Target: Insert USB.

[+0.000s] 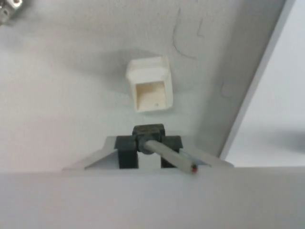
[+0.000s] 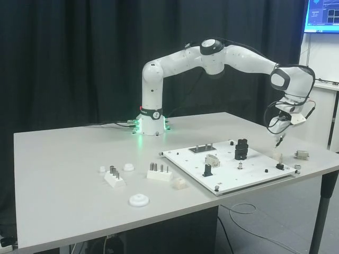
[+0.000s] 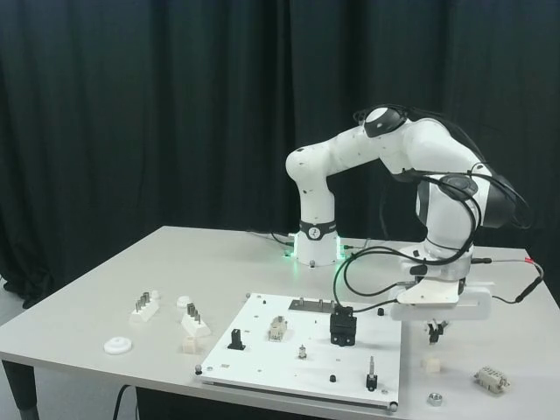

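Closest to your wrist camera, the gripper has its two black fingers clamped on a black USB plug, whose grey cable stub runs back toward the lens. That grip keeps the plug's business end pointing down and away from the arm, which is how you want it for a straight push.

Just past the plug, a white socket block sits on the grey table with its square opening facing up at the camera. Plug and block are apart, with bare table showing between them; I judge you are lined up above it, not yet inserted.

From the second room view, the gripper hangs off the board's side, over the socket block, which stands on the table just beside the white board. A small connector lies near it.

Farther off in the first room view, the arm reaches out from its base, where green lights glow, across the board. White fixtures lie well apart on the table's other side, out of the way.

Descend squarely; a tilted plug could catch the socket's rim.
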Available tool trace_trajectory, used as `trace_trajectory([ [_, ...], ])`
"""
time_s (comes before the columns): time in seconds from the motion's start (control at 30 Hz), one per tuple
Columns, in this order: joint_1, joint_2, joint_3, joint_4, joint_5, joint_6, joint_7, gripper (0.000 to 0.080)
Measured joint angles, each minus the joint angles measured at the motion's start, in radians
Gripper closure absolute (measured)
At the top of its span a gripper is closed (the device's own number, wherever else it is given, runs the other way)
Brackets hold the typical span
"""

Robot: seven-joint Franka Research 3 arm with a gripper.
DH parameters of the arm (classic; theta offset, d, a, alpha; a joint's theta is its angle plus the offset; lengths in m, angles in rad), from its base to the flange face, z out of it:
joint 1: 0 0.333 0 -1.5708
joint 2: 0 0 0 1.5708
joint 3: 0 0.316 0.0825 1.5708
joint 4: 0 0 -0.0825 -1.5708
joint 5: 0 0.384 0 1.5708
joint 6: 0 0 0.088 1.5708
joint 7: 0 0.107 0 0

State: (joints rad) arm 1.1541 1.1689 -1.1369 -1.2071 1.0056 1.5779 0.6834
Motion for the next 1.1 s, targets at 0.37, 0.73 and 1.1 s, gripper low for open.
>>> trace_trajectory([
  [0.37,0.001,-0.002,-0.023,0.014,0.000,-0.023,0.000,0.0705],
  [0.73,0.001,-0.002,-0.035,0.023,0.000,-0.036,0.000,0.0706],
  [1.1,0.000,-0.002,-0.053,0.027,-0.003,-0.037,-0.013,0.0706],
])
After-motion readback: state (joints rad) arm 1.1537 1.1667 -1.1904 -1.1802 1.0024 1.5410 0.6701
